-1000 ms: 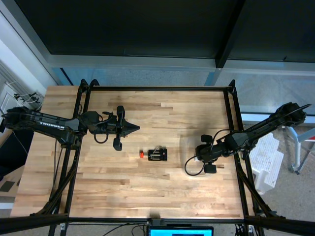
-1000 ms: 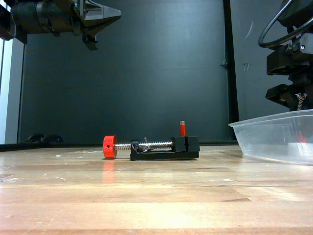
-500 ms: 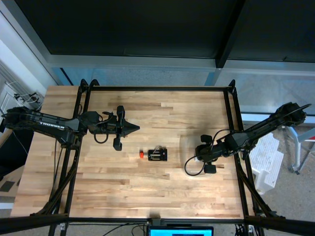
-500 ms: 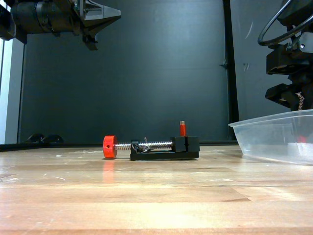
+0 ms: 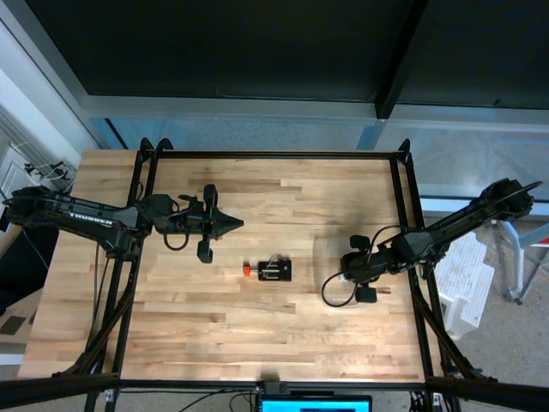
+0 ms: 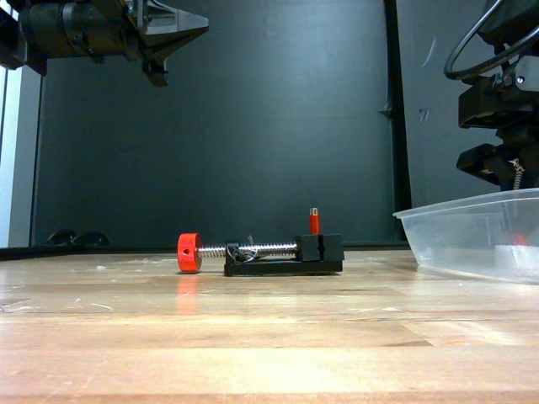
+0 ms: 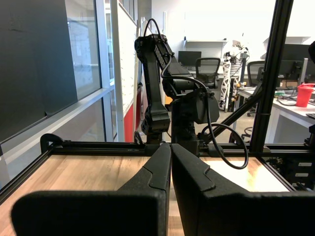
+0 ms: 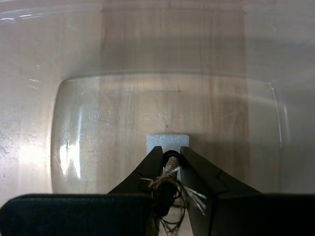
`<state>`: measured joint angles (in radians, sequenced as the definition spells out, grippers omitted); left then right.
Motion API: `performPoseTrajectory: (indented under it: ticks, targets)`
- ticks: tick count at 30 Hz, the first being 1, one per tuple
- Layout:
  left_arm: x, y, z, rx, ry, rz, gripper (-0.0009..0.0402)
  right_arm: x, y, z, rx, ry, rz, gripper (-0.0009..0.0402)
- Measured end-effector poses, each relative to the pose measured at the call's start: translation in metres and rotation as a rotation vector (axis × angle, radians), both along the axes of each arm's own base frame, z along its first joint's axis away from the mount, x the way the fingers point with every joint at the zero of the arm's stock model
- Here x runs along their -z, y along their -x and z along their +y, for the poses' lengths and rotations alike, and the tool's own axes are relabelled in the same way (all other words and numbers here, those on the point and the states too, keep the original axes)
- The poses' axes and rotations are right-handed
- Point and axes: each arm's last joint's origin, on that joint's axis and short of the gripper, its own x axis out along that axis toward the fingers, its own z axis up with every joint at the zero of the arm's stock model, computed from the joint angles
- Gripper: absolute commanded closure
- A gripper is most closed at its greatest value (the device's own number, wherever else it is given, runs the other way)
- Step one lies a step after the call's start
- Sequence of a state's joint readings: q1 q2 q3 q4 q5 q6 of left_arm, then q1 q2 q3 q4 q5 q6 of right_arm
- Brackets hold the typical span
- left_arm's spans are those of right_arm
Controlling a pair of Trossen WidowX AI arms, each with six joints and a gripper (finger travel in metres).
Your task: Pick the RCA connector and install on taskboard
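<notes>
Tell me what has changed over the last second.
Barely anything. The right gripper, shut on the RCA connector at the tray, shifted a trace in the low view; which way is unclear. The left gripper stays shut, raised to the left of the taskboard, which has not moved.

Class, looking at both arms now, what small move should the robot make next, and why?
Probably raise the right gripper straight up, above the rim of the clear tray. It appears shut on the RCA connector, over the white cube inside the tray, while the taskboard sits outside it. The left gripper hangs shut, parked high.
</notes>
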<state>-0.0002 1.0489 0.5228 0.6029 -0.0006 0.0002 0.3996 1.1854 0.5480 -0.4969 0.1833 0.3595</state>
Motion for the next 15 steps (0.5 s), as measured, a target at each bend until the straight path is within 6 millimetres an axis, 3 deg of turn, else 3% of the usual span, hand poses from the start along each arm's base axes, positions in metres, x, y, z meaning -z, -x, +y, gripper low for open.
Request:
performPoseTrajectory:
  ticks: [15]
  targets:
    - [0.0,0.0,0.0,0.0,0.0,0.0,0.0393,-0.012,-0.003,0.001,-0.001,-0.008,-0.019,0.0392]
